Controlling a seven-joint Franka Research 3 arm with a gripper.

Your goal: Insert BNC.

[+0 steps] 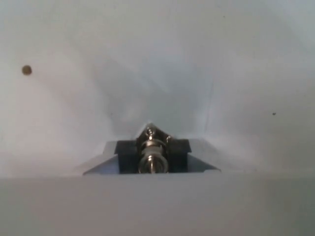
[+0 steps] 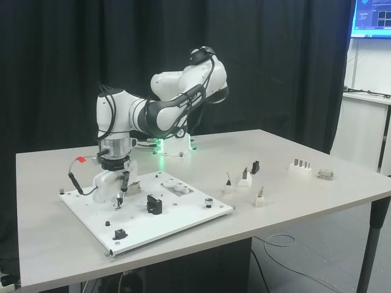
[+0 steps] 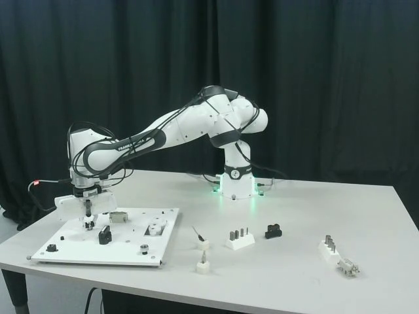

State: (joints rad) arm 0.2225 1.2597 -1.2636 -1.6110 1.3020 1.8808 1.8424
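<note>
Jaws: closed on the BNC connector, low over the white board.
BNC connector: gripped at the fingertips, long axis upright, mating end pointing down at the board.
Board: lies on the grey worktop, carrying a black fixture near the jaws.

You look down on a metal BNC connector held between the two black fingers of the end effector, which close against its sides. Beneath it lies a plain white board, with one small dark dot well apart from the connector.
</note>
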